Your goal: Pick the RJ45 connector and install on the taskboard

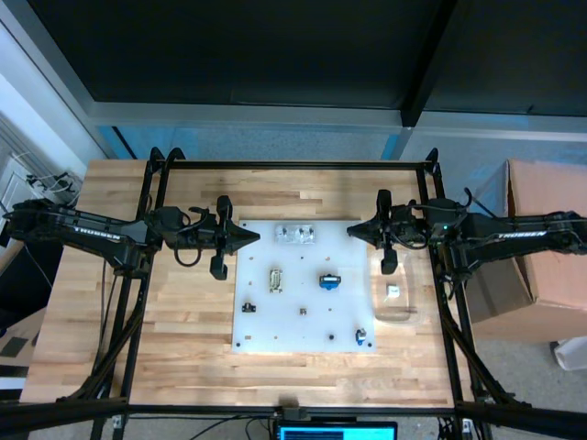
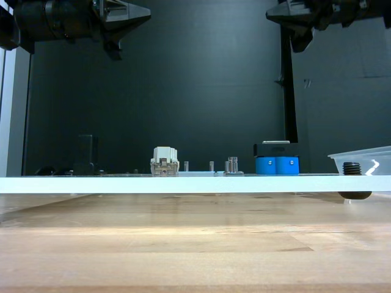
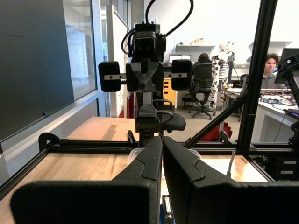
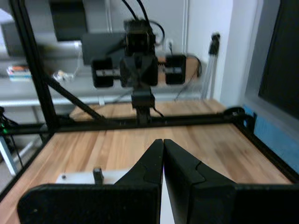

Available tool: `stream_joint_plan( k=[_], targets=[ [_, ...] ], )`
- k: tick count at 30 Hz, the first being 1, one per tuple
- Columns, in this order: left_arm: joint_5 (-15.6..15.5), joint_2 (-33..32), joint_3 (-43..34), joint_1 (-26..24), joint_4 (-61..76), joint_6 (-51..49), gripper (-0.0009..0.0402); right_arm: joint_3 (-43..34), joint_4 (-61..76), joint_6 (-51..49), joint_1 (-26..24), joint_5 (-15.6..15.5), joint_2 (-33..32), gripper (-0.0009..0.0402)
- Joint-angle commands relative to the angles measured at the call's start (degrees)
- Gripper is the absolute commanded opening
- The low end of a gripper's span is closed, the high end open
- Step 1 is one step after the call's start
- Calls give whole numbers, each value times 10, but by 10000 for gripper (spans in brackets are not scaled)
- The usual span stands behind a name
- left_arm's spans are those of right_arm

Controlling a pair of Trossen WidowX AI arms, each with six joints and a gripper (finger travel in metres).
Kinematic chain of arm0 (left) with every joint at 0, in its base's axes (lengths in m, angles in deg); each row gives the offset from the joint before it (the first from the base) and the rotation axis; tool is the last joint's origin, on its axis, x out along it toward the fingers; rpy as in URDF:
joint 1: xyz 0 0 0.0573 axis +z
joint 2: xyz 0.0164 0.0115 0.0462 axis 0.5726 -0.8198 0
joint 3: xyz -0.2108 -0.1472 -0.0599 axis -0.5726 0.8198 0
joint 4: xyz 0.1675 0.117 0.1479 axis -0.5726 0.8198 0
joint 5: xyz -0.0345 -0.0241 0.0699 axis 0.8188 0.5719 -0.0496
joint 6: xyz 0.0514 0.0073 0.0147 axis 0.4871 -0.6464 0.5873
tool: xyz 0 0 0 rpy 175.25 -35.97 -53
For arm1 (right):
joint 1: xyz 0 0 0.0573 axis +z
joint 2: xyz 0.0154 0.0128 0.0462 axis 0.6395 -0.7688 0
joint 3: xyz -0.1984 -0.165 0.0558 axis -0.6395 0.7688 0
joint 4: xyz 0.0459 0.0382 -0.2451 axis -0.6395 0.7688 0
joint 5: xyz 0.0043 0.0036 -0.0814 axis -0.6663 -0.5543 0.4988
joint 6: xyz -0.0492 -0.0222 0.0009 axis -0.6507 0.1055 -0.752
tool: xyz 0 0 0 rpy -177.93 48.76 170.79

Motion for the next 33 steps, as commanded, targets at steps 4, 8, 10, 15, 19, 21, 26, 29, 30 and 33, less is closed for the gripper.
stream_joint_plan(
  k=[4,8,10,15,19,21,26,29,30,33],
  targets=[
    [0,0,0,0,0,0,1,52,-95,17,-22,-16,-6,0],
    [0,0,0,0,-1,0,1,68,-127,31,-36,-30,-10,0],
    [0,0,0,0,-1,0,1,68,-127,31,-37,-29,-17,0],
    [0,0,0,0,-1,0,1,54,-127,24,-38,-29,-46,0],
    [0,0,0,0,0,0,1,39,-127,17,-38,-36,-59,0],
    [0,-1,0,0,0,0,1,33,-126,14,-39,-40,-59,0],
    [0,-1,0,0,0,0,1,22,-112,11,-39,-40,-61,0],
    [0,-1,0,0,0,0,1,23,-113,14,-39,-40,-61,0],
    [0,-1,0,0,0,0,1,23,-113,14,-39,-40,-61,0],
    [0,-1,0,0,0,0,1,23,-113,14,-39,-39,-61,0]
  ],
)
